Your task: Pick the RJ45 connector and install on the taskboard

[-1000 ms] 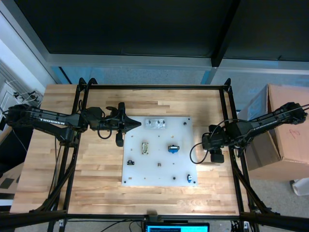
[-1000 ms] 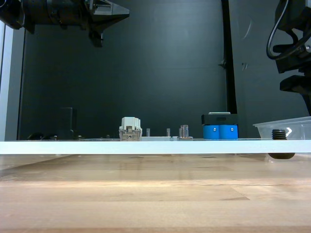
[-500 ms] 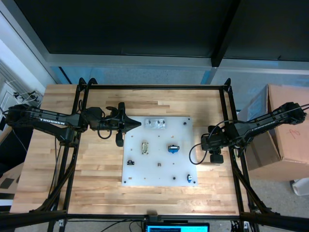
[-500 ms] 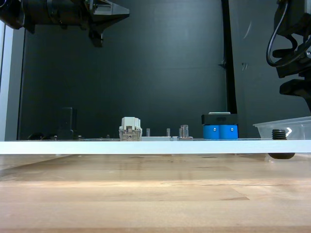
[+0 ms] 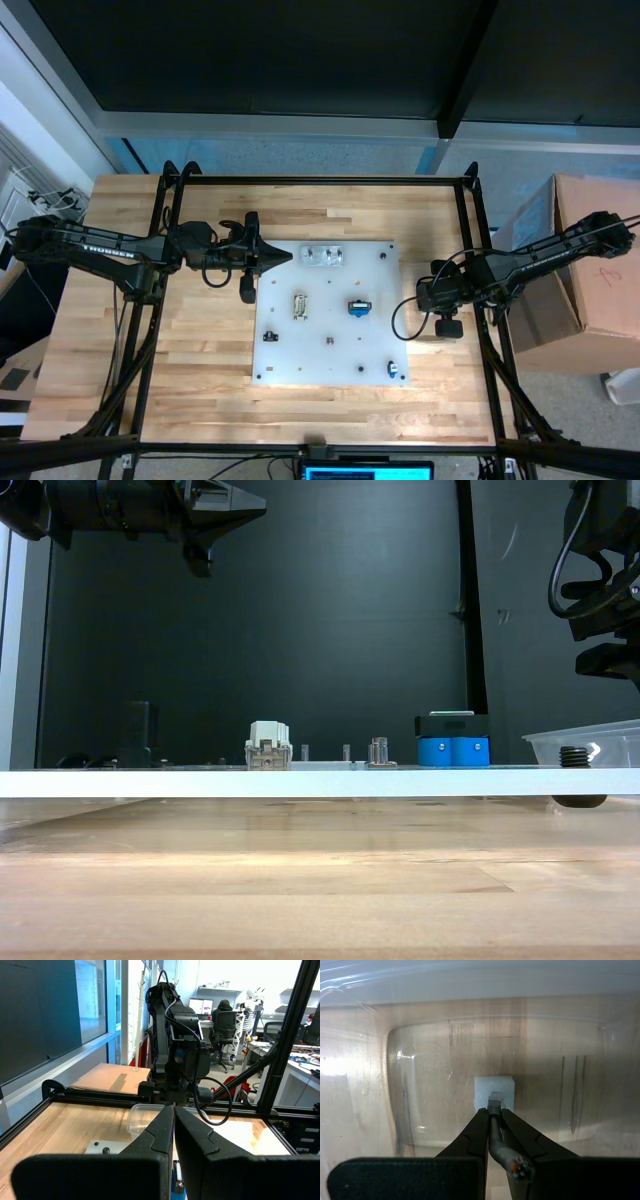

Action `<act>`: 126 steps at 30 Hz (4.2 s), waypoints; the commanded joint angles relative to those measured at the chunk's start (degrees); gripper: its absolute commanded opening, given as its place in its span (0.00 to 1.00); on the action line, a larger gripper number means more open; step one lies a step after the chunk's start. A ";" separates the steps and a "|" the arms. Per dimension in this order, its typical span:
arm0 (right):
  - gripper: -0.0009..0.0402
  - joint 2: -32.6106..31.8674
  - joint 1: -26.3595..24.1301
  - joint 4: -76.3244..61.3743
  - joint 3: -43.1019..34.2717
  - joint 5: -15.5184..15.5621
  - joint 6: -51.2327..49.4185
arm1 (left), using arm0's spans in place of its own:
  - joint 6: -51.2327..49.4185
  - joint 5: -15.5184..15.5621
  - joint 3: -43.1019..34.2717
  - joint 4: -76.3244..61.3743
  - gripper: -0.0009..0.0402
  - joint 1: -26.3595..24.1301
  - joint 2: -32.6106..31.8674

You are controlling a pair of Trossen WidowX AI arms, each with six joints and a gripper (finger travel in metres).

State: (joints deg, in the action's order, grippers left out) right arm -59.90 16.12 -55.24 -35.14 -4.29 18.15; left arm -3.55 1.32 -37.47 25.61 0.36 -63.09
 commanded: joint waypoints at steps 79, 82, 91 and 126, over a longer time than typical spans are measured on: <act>0.02 -35.76 18.80 -5.55 -41.59 1.75 13.14 | 0.00 0.00 -0.02 0.00 0.02 0.00 0.00; 0.02 -36.20 18.97 -5.53 -41.94 1.75 13.14 | 0.00 0.00 -0.02 0.00 0.02 0.00 0.00; 0.02 -36.26 19.56 -5.53 -41.86 1.31 13.53 | 0.02 0.00 -0.02 0.00 0.02 0.02 0.00; 0.02 -36.26 20.15 -3.69 -40.04 0.87 13.14 | 0.00 0.00 -0.02 0.00 0.02 0.00 0.00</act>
State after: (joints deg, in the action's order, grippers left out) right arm -96.18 36.27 -58.98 -75.33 -3.40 31.29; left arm -3.55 1.32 -37.50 25.61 0.36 -63.07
